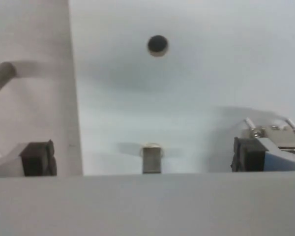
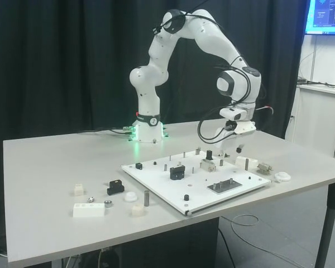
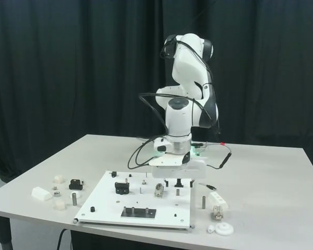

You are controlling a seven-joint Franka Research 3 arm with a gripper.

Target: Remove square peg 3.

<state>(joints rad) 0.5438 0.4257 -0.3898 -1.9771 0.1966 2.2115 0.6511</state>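
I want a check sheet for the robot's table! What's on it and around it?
Surface: grey table carrying a white board near its front edge.
Job's things: square peg upright on the board, between the fingers and not yet gripped.
Clutter: white block, black clip, white ring and other small parts on the table off the board; a round black knob on the board.
Tool: tool hangs low over the board's far side, fingers open.
Cables: black cables loop from the wrist; one trails on the table behind the base.
Surroundings: black curtain; a screen at one side.
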